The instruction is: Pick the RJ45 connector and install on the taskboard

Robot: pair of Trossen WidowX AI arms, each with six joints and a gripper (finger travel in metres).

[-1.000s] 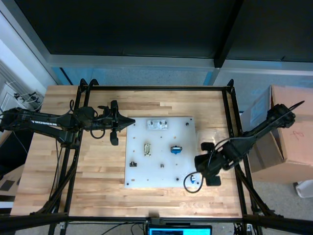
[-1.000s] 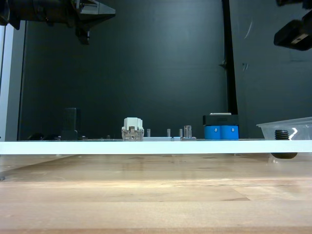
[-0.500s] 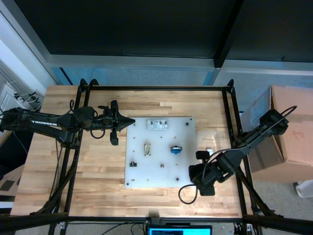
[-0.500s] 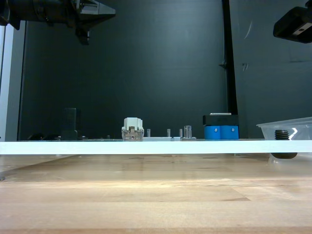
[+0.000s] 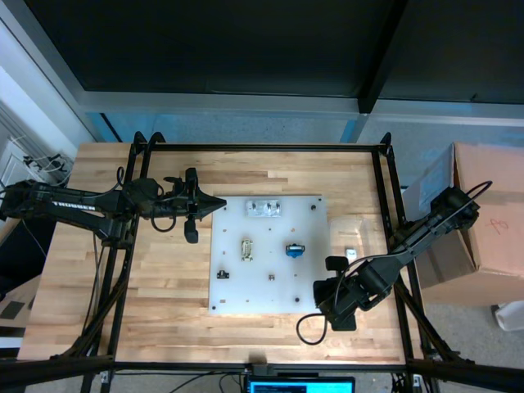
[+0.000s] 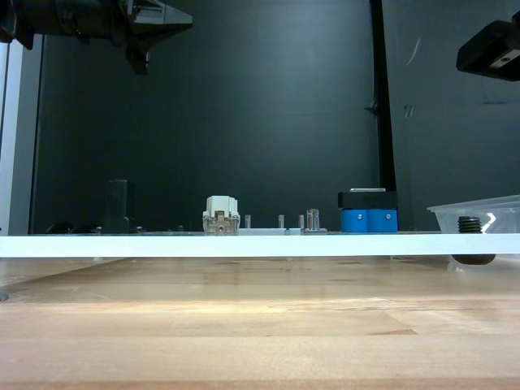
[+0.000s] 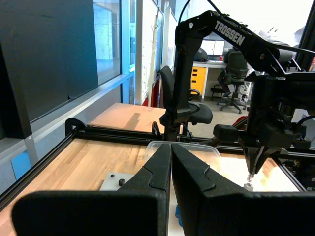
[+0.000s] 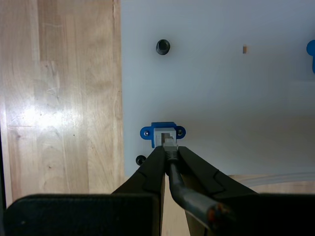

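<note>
The RJ45 connector (image 8: pixel 170 143), clear with a grey cable (image 8: pixel 189 196), is held in my shut right gripper (image 8: pixel 170 150). Its tip lines up with the blue RJ45 socket (image 8: pixel 158 131) at the near right corner of the white taskboard (image 5: pixel 262 282). I cannot tell whether it is in the seat. From the high view the right gripper (image 5: pixel 332 296) covers that socket. The left wrist view shows the right gripper (image 7: pixel 252 169) pointing down with the connector (image 7: pixel 248 186) at its tip. My left gripper (image 5: pixel 218 203) hovers at the board's far left edge, shut and empty (image 7: pixel 171 146).
A clear plastic tray (image 5: pixel 354 233) sits right of the board. The cable loops (image 5: pixel 306 327) over the table's near edge. A beige connector (image 5: pixel 246 250) and a blue connector (image 5: pixel 295 250) stand mid-board. A cardboard box (image 5: pixel 483 221) is off the table at right.
My right gripper has carried the connector left and toward the near edge, ending over the blue socket. The cable loop followed. The left arm has stayed still.
</note>
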